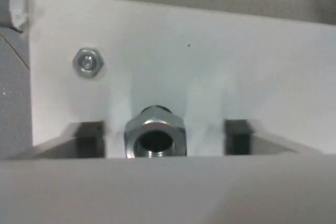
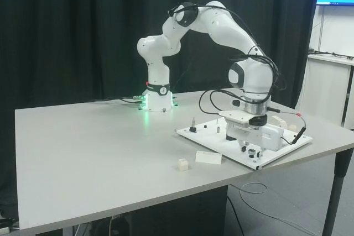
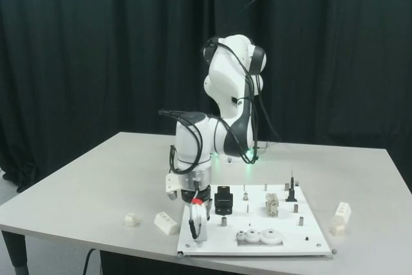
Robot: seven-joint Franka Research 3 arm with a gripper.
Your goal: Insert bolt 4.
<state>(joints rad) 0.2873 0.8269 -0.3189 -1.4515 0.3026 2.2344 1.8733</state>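
Well, operator, you get these:
Bolt 4 (image 1: 155, 136): upright between the black fingertips (image 1: 90, 139), on the white board (image 1: 220, 72).
Pincer (image 1: 164, 139): fingertips stand off the bolt, spread apart.
Hidden: bolt's lower part, cut off in your wrist view.
Worktop (image 2: 99, 142): grey, carrying the board.

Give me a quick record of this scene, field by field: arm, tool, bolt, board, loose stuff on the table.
arm: white arm bent down over the board
tool: tool low over the board, fingers apart
bolt: large hex bolt between the fingers, touching neither
board: white board on the grey table
other fastener: small hex bolt in the board
loose parts: white blocks beside the board
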